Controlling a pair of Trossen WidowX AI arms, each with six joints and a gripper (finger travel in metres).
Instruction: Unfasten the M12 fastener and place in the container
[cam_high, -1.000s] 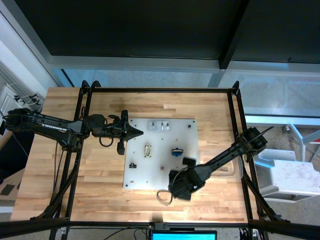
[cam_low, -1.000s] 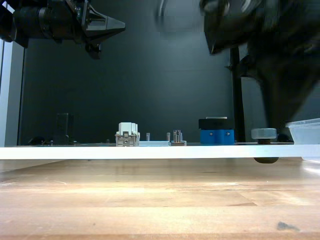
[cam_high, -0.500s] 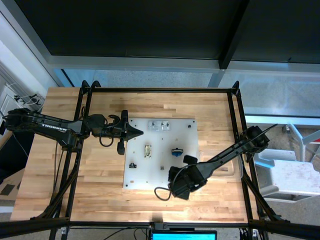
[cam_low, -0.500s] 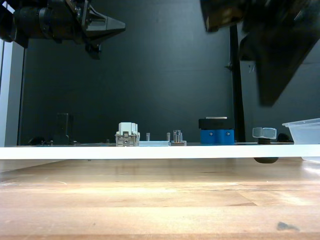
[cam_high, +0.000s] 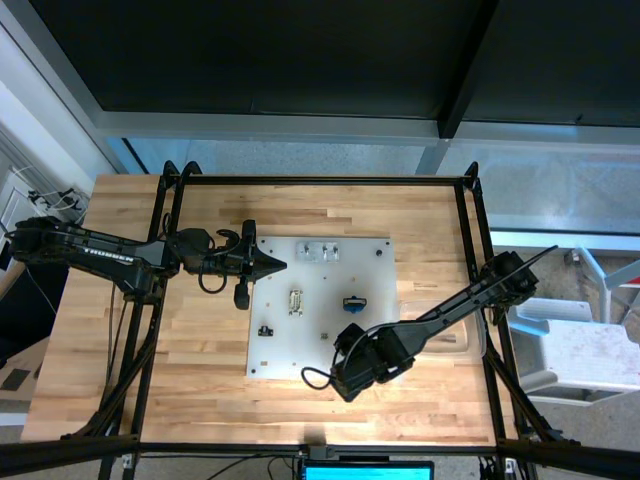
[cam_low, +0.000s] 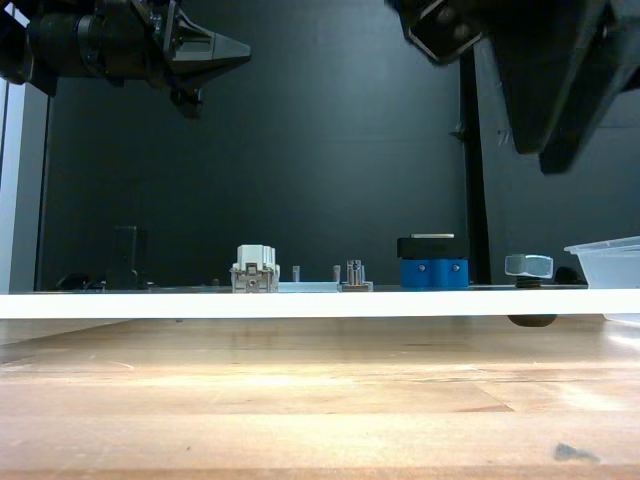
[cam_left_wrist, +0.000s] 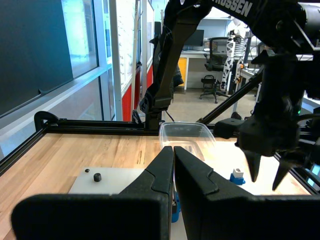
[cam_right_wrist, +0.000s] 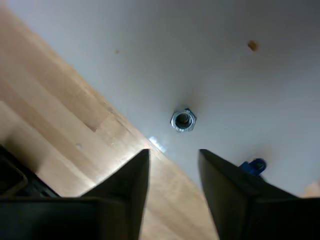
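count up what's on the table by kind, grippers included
nut: 1, on its stud
tray: 1
board: 1
grippers: 2 (left gripper shut, high over the board's left edge; right gripper open, above the nut)
total: 5

Nut (cam_low: 528, 265) on stud (cam_right_wrist: 183, 119) below right hand (cam_right_wrist: 173, 152); container (cam_low: 610, 262) right; left hand (cam_high: 281, 265) left.
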